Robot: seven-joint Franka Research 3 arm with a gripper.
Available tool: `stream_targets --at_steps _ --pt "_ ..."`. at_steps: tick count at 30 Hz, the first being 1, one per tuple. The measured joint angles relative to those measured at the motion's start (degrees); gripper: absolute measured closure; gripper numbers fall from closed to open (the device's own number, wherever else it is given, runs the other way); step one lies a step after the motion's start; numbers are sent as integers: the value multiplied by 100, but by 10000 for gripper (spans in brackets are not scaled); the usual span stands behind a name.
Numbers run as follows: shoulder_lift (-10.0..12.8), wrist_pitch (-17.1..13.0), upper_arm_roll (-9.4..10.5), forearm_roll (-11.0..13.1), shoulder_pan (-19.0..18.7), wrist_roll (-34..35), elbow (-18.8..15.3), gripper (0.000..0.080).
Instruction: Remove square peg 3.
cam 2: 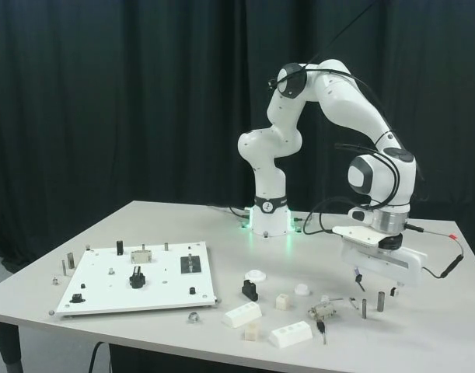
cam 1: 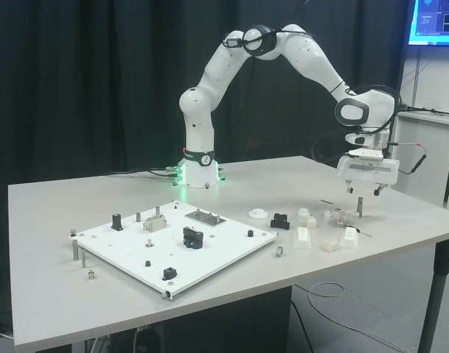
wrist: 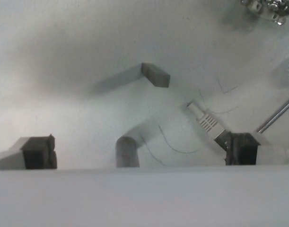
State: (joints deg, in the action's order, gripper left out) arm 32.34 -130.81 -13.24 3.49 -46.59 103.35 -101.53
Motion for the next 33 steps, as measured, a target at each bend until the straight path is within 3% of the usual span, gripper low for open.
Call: stream_targets --at_steps 22,33 --pt "0 97 -97 -24 0 -17 18 3" --pt "-73 428 -343 -283 -18 -18 79 3"
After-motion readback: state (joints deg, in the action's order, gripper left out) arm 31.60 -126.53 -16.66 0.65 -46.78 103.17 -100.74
